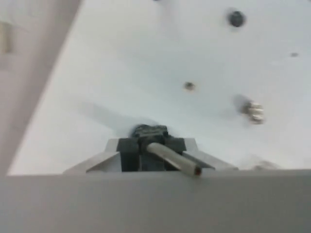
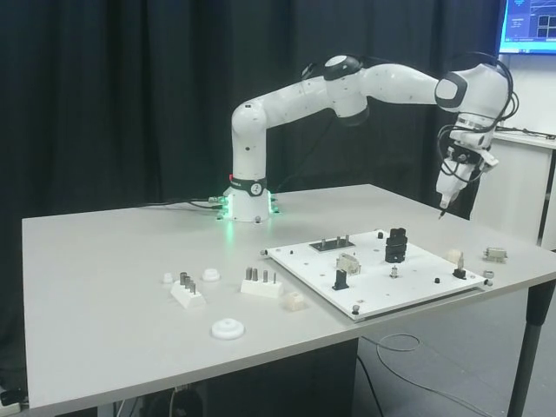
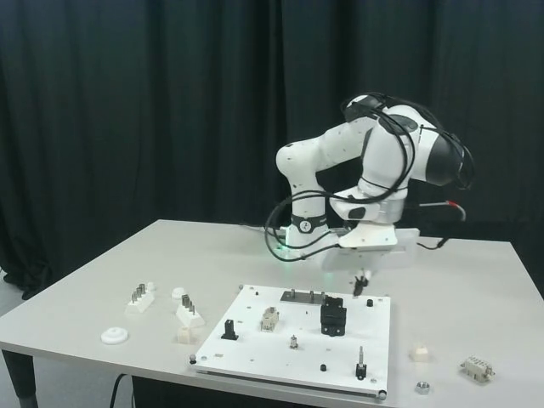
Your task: Insert USB.
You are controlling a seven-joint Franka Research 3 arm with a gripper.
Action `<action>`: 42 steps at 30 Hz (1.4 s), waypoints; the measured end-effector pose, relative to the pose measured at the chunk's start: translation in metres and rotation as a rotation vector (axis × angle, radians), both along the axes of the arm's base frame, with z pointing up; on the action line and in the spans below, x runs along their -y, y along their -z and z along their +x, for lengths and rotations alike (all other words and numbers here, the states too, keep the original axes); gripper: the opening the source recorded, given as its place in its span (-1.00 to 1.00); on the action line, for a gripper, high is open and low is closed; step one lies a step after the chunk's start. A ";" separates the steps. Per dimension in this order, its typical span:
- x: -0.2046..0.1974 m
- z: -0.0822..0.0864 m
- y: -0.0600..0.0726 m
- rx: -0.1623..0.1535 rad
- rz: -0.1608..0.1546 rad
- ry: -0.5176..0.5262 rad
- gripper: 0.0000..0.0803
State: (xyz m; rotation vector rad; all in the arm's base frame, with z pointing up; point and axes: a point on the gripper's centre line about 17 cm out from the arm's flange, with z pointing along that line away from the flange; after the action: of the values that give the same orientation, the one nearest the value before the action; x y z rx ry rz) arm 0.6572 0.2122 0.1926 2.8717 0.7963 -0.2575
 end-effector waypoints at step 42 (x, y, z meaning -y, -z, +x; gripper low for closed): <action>0.208 0.024 -0.008 -0.220 -0.072 -0.663 -0.76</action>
State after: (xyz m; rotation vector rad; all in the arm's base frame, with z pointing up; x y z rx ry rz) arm 0.6817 0.0046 0.2005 2.3622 1.6679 -0.4982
